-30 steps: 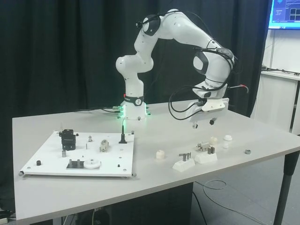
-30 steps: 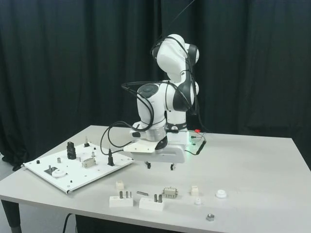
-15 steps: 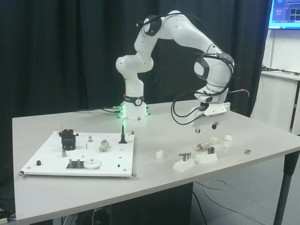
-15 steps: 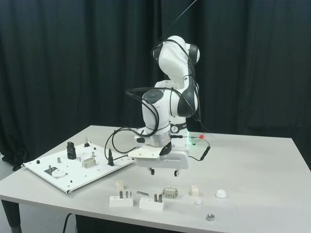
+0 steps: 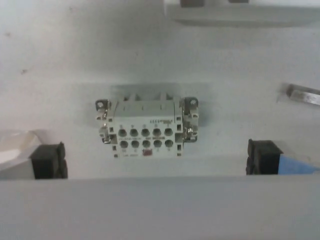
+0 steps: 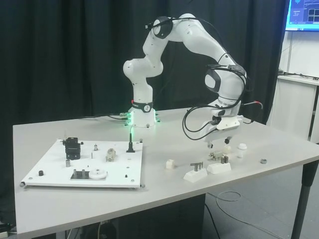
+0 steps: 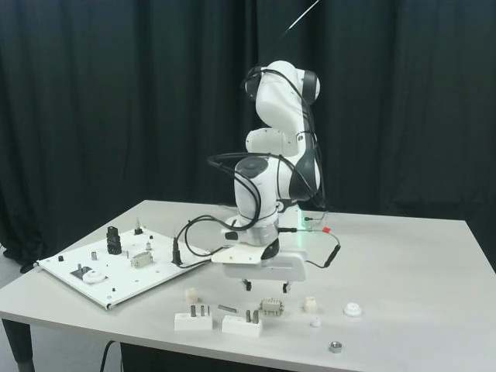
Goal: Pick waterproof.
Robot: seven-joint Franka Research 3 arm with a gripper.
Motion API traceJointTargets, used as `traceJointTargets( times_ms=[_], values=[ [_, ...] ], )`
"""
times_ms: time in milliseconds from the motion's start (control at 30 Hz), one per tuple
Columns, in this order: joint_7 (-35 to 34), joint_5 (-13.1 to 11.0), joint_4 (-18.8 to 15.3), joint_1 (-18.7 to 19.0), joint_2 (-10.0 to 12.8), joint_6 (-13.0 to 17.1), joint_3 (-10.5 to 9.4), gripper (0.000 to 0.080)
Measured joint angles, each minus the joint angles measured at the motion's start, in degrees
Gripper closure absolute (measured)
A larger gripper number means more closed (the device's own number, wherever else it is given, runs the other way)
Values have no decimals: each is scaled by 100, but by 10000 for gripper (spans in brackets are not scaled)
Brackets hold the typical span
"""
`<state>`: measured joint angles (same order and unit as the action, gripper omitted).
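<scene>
Grey was the big table (image 6: 75,196), and the white arm (image 6: 199,42) leaned over its right side. The gripper (image 5: 155,160) hung with its fingers (image 5: 49,161) spread wide, just above the little waterproof plug (image 5: 146,129) lying on the table near the front edge.
</scene>
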<state>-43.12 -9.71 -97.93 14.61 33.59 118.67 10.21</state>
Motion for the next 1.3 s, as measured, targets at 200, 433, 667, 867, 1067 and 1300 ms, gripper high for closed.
traceJointTargets(
  times_ms=[200, 433, 667, 867, 1067, 1300],
  values=[
    [30, -2, -225, 20, -1, 272, -27, 3],
    [33, -4, -423, 24, 0, 562, -110, 3],
    [34, -4, -546, 27, 0, 789, -157, 3],
    [34, -4, -617, 29, 4, 913, -160, 3],
    [34, -4, -700, 32, 6, 1076, -169, 3],
    [34, -4, -731, 47, 44, 1212, -169, 3]
  ],
)
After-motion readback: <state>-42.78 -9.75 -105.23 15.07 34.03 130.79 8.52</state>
